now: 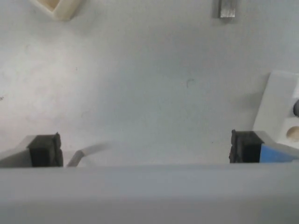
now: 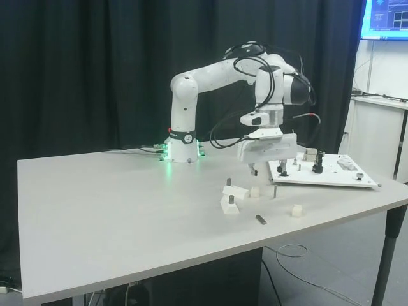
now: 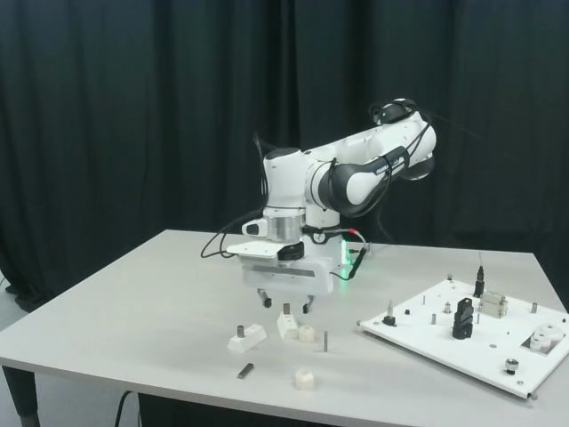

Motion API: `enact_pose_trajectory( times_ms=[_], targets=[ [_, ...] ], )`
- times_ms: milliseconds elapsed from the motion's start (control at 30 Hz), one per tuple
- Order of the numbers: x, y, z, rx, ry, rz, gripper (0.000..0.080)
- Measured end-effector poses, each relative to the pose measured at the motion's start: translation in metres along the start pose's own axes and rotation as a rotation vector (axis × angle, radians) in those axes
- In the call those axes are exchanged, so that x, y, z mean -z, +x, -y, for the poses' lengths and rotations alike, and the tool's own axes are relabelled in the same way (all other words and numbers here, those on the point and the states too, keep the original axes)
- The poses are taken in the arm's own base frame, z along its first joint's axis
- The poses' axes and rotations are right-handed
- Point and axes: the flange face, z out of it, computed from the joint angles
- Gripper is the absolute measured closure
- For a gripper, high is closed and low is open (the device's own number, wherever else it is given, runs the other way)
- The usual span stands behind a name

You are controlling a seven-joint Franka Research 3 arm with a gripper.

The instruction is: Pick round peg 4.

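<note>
A thin grey peg (image 2: 274, 190) (image 3: 325, 341) stands upright on the table between the white blocks and the board. A short grey peg (image 2: 260, 218) (image 3: 245, 370) lies flat nearer the table's front edge. My gripper (image 2: 268, 169) (image 3: 285, 302) hangs open a little above the table, behind the upright peg. In the wrist view the gripper (image 1: 145, 148) holds nothing, its black pads (image 1: 44, 149) spread wide over bare table. One grey peg (image 1: 226, 8) shows at the edge of that view, well away from the fingers.
Several small white blocks (image 2: 229, 204) (image 3: 246, 336) lie around the pegs, one of them hollow (image 1: 58, 7). A white board (image 2: 319, 175) (image 3: 462, 334) (image 1: 280, 107) carrying fixtures and pegs lies beside the gripper, near the table's edge.
</note>
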Motion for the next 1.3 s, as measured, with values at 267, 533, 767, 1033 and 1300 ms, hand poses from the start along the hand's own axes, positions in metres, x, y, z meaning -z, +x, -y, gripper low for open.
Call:
enact_pose_trajectory(
  times_ms=[267, 533, 767, 1033, 1300],
  targets=[
    [-0.001, 0.002, -0.002, -0.011, -0.008, 0.000, 0.0003],
    [-0.002, 0.004, -0.003, -0.013, -0.012, -0.002, 0.0003],
    [0.003, 0.007, -0.003, -0.014, -0.015, -0.011, 0.0003],
    [0.010, 0.009, -0.004, -0.010, -0.021, -0.029, 0.0003],
    [0.013, 0.012, -0.004, -0.009, -0.028, -0.045, 0.0003]
  ],
)
